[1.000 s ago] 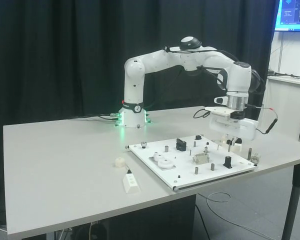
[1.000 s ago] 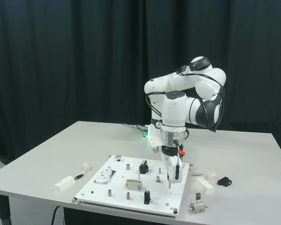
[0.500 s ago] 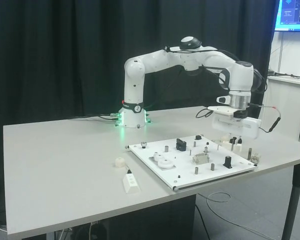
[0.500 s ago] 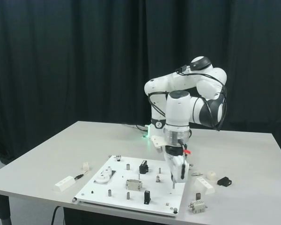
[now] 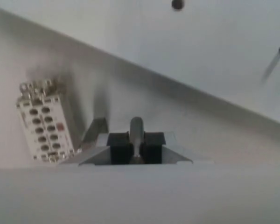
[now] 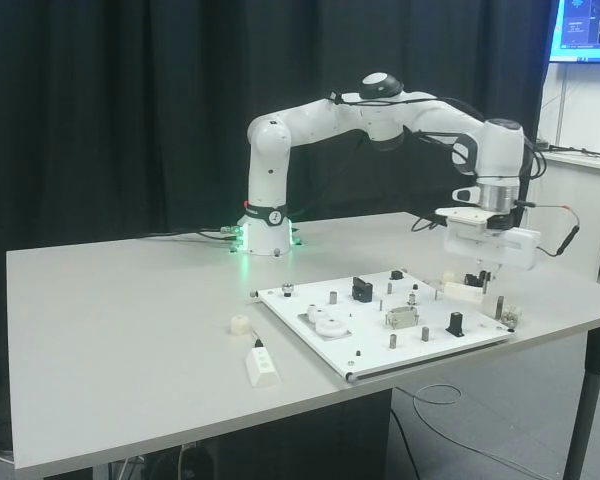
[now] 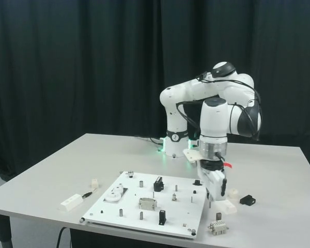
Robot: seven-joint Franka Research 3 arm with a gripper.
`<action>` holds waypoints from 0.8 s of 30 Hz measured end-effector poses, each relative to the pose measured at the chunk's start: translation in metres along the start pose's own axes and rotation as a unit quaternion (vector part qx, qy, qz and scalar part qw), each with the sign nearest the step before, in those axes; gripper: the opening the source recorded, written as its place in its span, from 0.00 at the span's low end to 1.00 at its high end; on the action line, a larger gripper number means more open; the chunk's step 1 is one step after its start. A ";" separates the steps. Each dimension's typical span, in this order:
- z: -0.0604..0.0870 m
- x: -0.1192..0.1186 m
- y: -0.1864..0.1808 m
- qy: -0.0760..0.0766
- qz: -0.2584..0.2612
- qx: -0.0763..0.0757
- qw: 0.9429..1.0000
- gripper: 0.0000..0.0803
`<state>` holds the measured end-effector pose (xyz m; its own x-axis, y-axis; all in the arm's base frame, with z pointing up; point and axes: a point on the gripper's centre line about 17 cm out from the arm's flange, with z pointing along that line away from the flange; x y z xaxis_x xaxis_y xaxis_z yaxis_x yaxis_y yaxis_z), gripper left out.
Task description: Place round peg 2.
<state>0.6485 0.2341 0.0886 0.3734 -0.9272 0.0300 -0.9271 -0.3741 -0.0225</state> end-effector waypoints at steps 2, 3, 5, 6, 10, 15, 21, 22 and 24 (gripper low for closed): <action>0.000 -0.005 0.000 0.001 -0.001 -0.001 1.000 0.08; 0.001 -0.007 0.000 0.001 -0.002 -0.002 1.000 0.08; 0.001 -0.011 0.001 0.002 -0.002 -0.003 1.000 0.08; 0.002 -0.013 0.001 0.002 -0.003 -0.004 1.000 0.08; 0.003 -0.018 0.002 0.004 -0.006 -0.006 1.000 0.11; 0.003 -0.023 0.002 0.006 -0.007 -0.008 1.000 0.11; 0.004 -0.026 0.002 0.008 -0.007 -0.009 1.000 0.80; 0.004 -0.026 0.002 0.008 -0.007 -0.009 1.000 0.80; 0.004 -0.027 0.002 0.009 -0.007 -0.009 1.000 0.80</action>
<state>0.6367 0.2584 0.0840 0.3861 -0.9212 0.0481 -0.9222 -0.3867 -0.0031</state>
